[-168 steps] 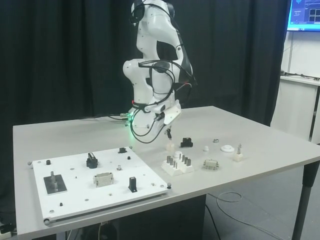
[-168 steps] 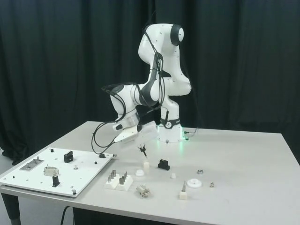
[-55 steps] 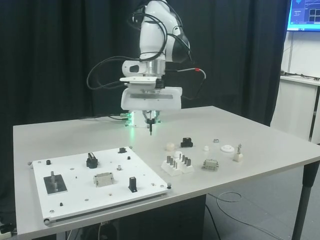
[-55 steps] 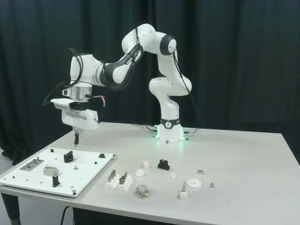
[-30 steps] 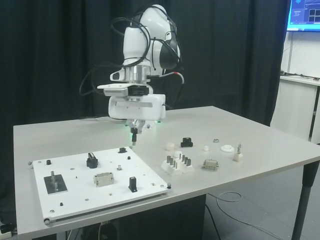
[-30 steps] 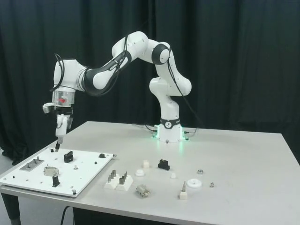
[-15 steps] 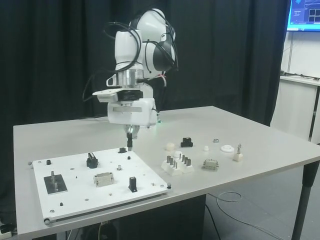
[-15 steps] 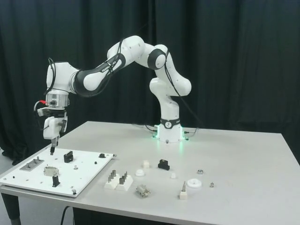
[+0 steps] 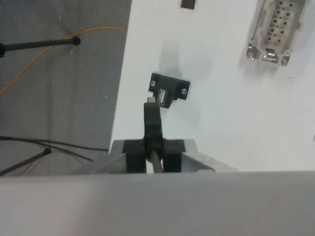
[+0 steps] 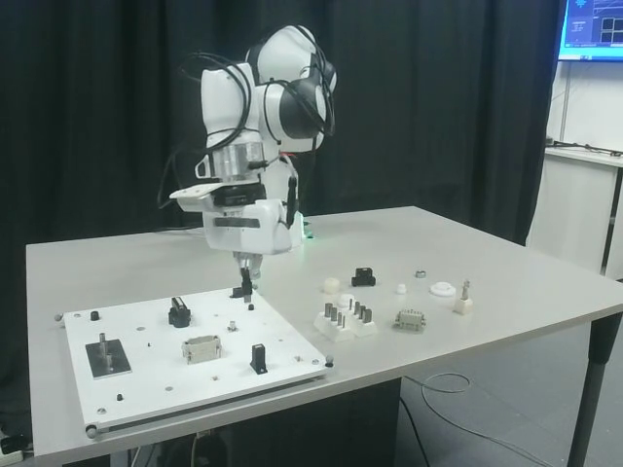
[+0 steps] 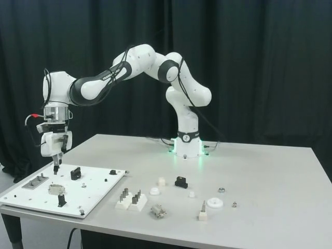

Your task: Insert USB.

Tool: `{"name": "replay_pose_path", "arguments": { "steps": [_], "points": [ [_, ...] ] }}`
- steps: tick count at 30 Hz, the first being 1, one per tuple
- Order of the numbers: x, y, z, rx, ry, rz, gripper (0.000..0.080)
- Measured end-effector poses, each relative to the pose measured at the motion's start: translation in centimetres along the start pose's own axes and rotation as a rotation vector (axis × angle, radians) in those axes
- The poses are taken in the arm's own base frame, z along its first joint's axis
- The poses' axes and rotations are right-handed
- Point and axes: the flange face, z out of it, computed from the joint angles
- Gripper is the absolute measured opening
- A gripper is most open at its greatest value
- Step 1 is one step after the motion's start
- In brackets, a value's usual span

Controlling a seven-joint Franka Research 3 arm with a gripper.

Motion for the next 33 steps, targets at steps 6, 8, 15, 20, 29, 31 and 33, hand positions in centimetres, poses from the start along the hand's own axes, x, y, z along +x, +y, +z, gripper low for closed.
{"name": "replay_pose_path", "arguments": {
  "steps": [6, 8, 15, 20, 29, 31, 33],
  "points": [
    [-0.1, -0.3, 0.7, -0.029, -0.007, 0.038, 0.0068],
    [-0.2, -0.4, 0.9, -0.037, -0.007, 0.047, 0.0068],
    [-0.7, -0.7, 1.9, -0.061, -0.003, 0.078, 0.0068],
    [-1.0, -0.7, 2.6, -0.076, 0.002, 0.116, 0.0068],
    [-1.1, -0.9, 3.3, -0.089, 0.015, 0.165, 0.0068],
    [-1.1, -1.0, 3.4, -0.091, 0.017, 0.171, 0.0068],
    [-1.1, -1.0, 3.5, -0.096, 0.020, 0.178, 0.0068]
  ]
}}
